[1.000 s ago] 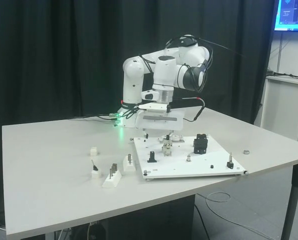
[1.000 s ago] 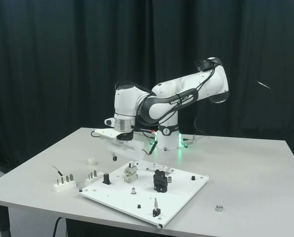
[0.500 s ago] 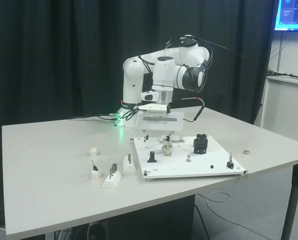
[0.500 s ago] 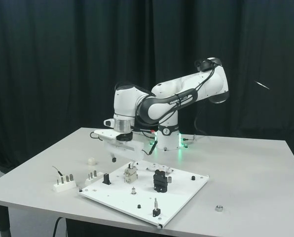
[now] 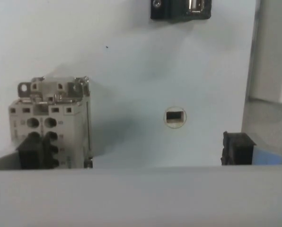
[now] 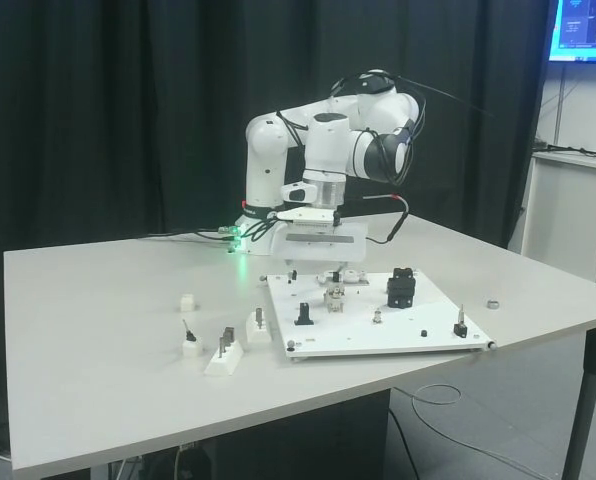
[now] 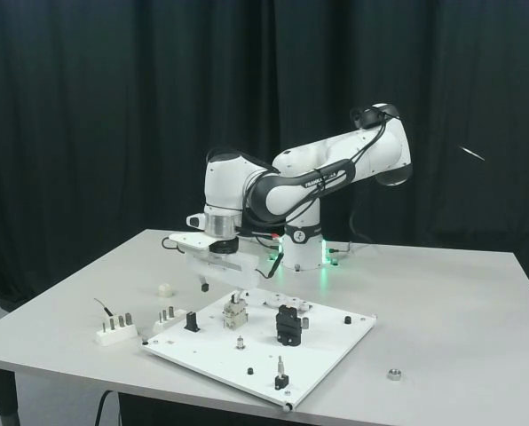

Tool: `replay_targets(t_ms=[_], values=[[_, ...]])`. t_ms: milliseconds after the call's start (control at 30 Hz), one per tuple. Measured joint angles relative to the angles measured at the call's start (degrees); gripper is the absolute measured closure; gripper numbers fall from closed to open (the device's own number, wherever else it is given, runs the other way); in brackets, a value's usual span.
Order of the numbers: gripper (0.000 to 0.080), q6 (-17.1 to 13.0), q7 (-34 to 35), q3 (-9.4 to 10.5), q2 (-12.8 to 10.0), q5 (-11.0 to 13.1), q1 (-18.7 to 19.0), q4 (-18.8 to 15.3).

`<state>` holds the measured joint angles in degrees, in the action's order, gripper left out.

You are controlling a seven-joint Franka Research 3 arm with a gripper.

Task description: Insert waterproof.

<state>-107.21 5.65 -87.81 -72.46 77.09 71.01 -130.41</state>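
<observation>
Over the last second the gripper (image 5: pixel 135 150) has edged slightly sideways above the white board (image 5: pixel 131 61), and nothing on the table has shifted. In the wrist view a black fingertip (image 5: pixel 235 149) shows near the board's edge and the other appears as a dark shape in front of the grey connector block (image 5: pixel 51 125), so the jaws stand wide apart with nothing between them. The block has a metal latch on top and round holes in its face. A small rectangular socket (image 5: pixel 174 117) is sunk in the board between the two fingertips, and a black port (image 5: pixel 180 9) lies farther off. In the first room view the white arm reaches from its green-lit base (image 6: pixel 236 238) and holds the gripper (image 6: pixel 314 270) just above the connector block (image 6: pixel 333 297), which stands upright on the white board (image 6: pixel 378 335) beside a black block (image 6: pixel 400 288). White holders (image 6: pixel 223 358) sit on the grey table (image 6: pixel 98 300) near the board's edge. In the second room view the gripper (image 7: pixel 222 289) hangs over the connector block (image 7: pixel 235 312), not touching it, and a nut (image 7: pixel 393 374) lies well apart on the table (image 7: pixel 460 302)
</observation>
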Motion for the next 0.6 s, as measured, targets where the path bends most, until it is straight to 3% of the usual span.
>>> replay_targets(t_ms=[600], values=[[0.0003,0.98,-0.27,0.15,0.00,-0.84,0.12,-0.36]])
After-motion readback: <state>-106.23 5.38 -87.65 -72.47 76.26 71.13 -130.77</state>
